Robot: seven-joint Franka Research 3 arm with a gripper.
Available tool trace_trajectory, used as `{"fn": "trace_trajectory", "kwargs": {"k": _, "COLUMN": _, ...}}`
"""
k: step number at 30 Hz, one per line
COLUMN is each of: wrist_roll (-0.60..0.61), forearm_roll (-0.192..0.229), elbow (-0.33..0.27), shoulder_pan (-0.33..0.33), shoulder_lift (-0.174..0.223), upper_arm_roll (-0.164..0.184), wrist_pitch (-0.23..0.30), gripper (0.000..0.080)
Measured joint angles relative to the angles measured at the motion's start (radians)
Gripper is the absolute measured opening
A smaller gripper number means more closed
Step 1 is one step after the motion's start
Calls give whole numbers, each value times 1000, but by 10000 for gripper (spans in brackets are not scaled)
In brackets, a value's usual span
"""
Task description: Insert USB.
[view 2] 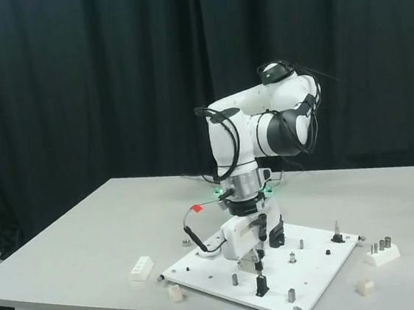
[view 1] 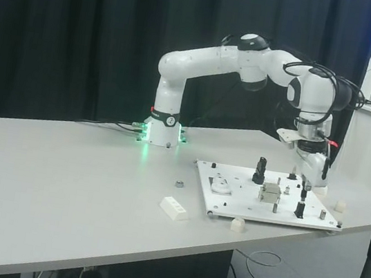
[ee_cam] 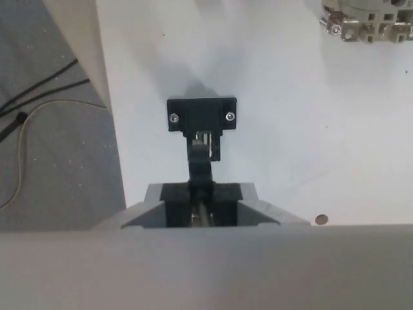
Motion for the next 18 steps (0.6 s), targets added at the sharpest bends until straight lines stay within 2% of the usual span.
{"fn": "trace_trajectory", "kwargs": {"k": 18, "wrist_roll": 4, "forearm_roll": 0, "elbow": 1, "shoulder_pan": 0, "shoulder_lift": -4, "upper_arm_roll": 7, "wrist_pitch": 19, "gripper": 65}}
